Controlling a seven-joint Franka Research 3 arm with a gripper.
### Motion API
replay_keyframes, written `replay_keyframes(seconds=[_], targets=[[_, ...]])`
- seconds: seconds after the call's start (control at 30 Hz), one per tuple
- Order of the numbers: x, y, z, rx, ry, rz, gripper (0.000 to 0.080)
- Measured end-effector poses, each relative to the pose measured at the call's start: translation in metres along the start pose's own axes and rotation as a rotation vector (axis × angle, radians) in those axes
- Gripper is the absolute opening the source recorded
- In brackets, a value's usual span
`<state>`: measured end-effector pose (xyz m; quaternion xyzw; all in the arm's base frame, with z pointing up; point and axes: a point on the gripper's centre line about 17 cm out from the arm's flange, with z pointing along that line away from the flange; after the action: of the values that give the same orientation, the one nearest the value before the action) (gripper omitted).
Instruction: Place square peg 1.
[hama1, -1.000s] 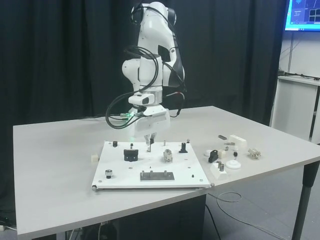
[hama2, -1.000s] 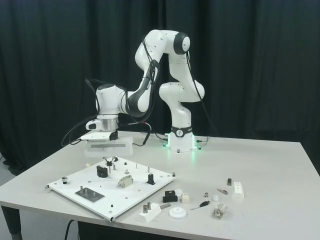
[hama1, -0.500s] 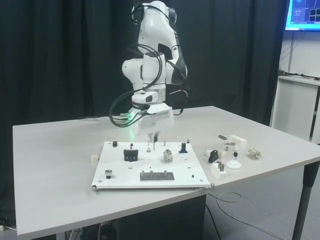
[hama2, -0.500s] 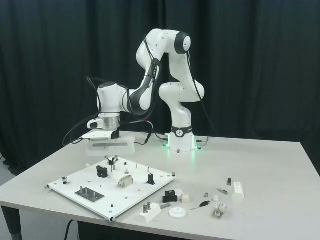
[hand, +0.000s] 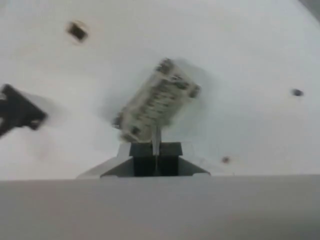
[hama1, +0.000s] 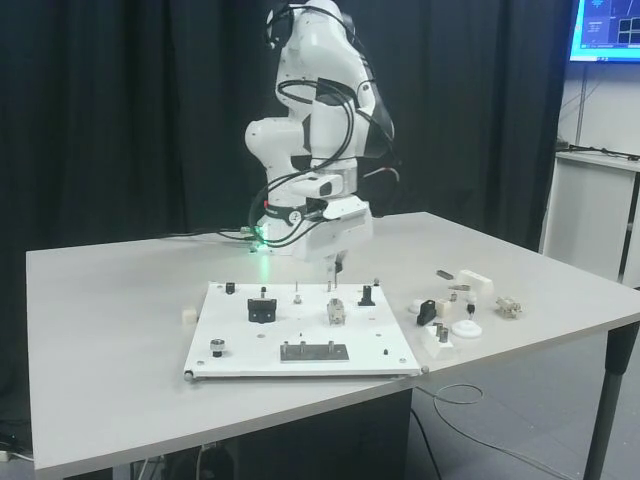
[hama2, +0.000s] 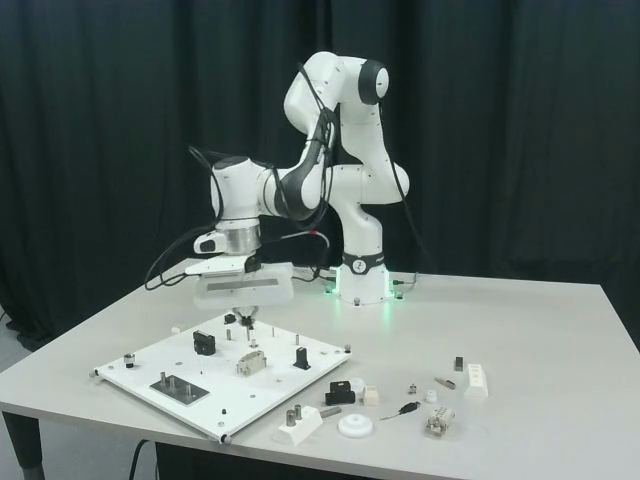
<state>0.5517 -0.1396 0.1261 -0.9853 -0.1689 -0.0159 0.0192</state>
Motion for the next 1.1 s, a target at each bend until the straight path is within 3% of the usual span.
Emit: replay_keyframes(seconds=[0.43, 1.1], targets=[[0.015, -0.054, -0.004, 0.039, -0.031, 0.0, 0.0022], [0.048, -0.166, 0.008, 0.055, -0.071, 0.009, 0.0022]])
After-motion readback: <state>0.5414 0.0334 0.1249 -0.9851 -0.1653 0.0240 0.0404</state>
